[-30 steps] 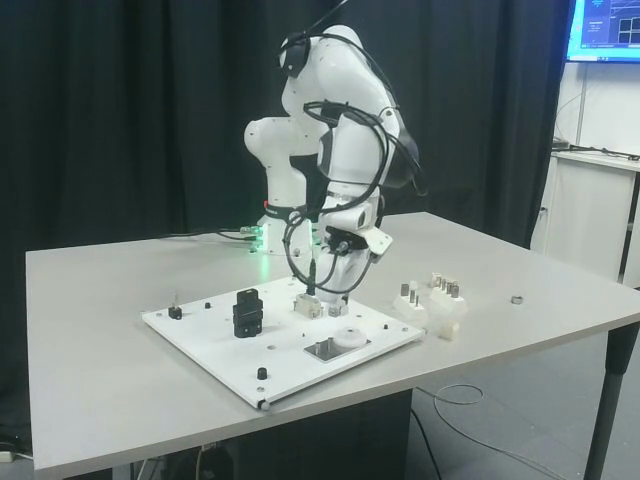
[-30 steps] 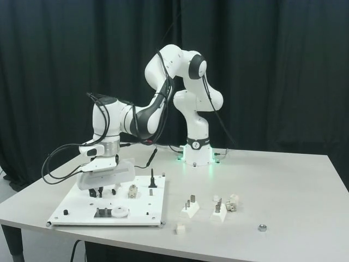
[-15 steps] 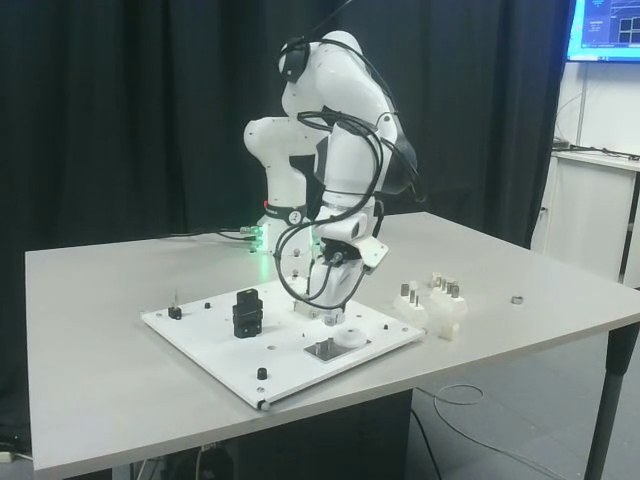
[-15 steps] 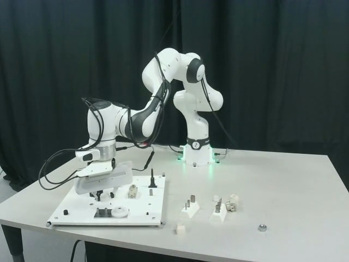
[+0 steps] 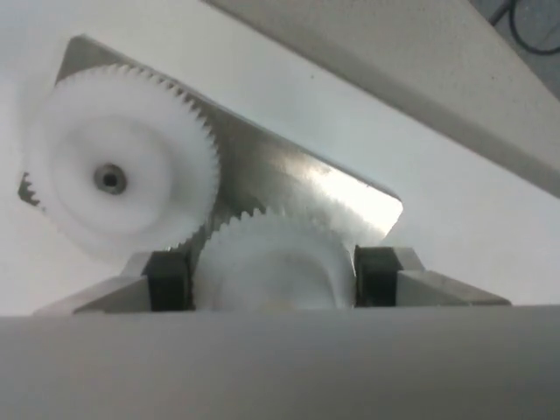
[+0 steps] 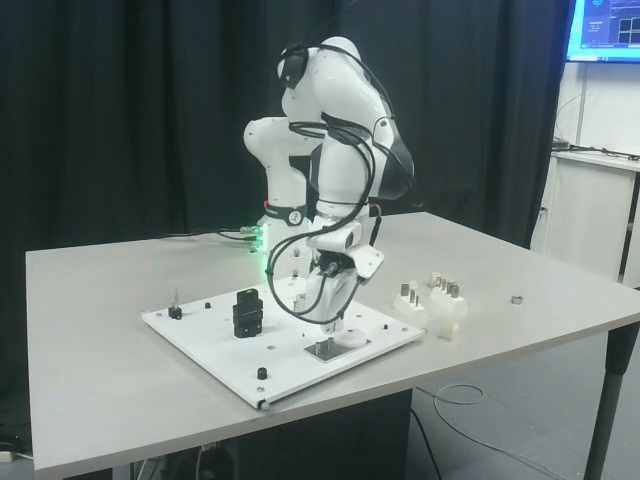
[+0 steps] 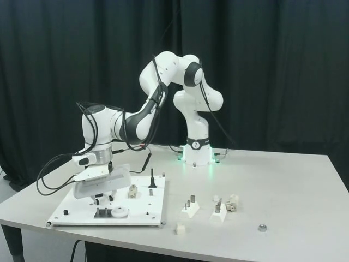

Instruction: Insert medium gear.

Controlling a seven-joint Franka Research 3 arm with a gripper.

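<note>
Since a second ago the arm has swung from the board's middle toward its near edge, and the claw [image 6: 333, 322] now hangs low over the metal plate [image 6: 322, 351]. From the wrist, the large gear [image 5: 122, 166] already sits on its pin at about ten o'clock from the medium gear [image 5: 273, 262]. That medium gear is clamped between the two black fingertips [image 5: 166, 280], so the claw is closed on it, just above the plate [image 5: 289, 179], its teeth close beside the large gear's. In the second room view, the white board [image 7: 139, 210] lies at the desk's [image 7: 283, 185] left end, with small white blocks [image 7: 190, 208] to its right and a small ring [image 7: 262, 227] farther right.
</note>
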